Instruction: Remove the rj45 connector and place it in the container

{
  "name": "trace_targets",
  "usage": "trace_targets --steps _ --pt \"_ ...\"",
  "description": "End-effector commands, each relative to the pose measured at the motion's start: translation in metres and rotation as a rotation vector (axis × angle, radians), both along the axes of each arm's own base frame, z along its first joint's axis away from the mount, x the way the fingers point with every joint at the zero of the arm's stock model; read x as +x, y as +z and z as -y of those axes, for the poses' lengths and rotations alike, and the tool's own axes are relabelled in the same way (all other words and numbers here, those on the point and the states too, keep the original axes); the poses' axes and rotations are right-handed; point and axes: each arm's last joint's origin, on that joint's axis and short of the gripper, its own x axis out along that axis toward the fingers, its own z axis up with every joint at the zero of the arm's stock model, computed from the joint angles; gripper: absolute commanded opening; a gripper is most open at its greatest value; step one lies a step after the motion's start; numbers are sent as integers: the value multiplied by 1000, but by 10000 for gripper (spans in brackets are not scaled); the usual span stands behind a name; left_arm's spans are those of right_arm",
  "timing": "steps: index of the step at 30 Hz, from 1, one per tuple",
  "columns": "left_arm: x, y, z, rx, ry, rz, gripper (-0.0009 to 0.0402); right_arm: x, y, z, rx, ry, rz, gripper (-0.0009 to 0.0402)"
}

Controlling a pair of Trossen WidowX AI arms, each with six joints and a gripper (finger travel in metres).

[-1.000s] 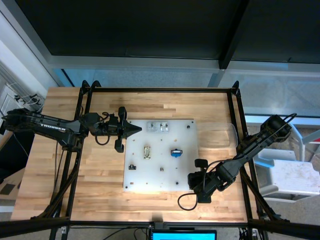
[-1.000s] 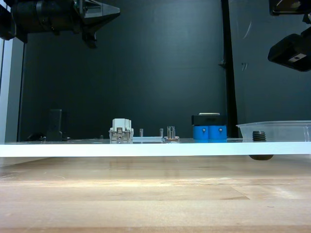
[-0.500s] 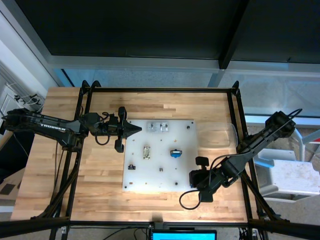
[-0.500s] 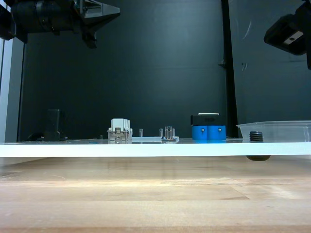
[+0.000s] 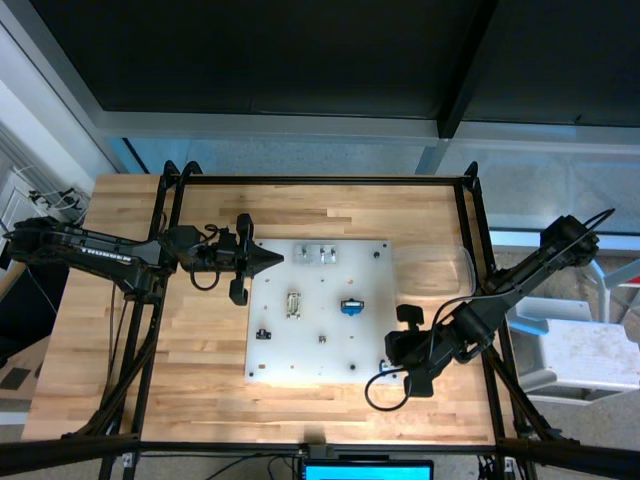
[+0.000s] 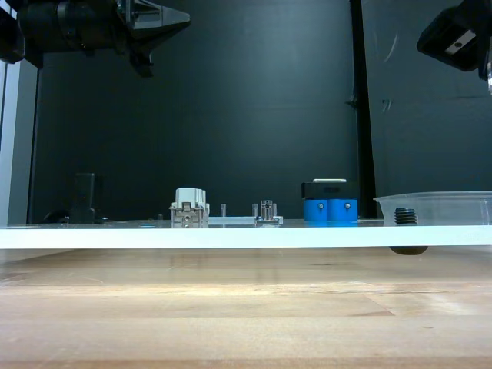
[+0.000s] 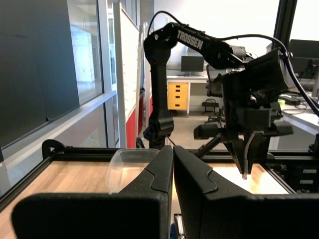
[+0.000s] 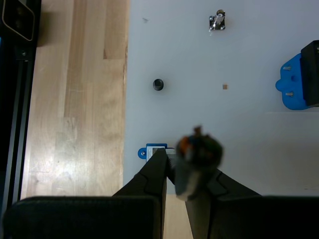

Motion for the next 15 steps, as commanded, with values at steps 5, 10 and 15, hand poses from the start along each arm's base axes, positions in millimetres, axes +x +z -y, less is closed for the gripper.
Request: trace_targets --steps 5,10,15 --pt "0 -1 0 0 0 -8 0 1 0 1 1 -5 -2 0" --pt "0 -1 0 0 0 -8 0 3 2 9 -6 4 -1 0" --pt "0 -1 0 0 0 -8 0 4 6 28 4 9 0 0"
